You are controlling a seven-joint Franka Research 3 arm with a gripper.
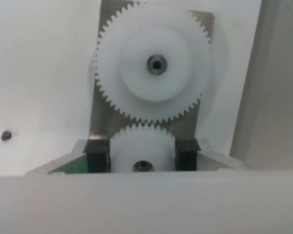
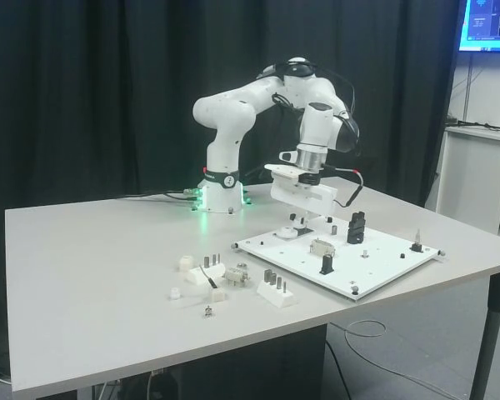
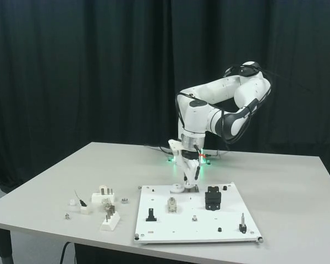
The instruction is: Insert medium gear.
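Claw pinching medium gear at the board.
Black fingers press both flanks; its white teeth mesh with the large gear beside it.

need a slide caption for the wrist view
Wrist view: the gripper holds the medium gear between its black fingers, its teeth meeting the large gear on the grey plate.

Both gears, the large gear and medium gear, look matt white plastic; their plate looks dull grey metal
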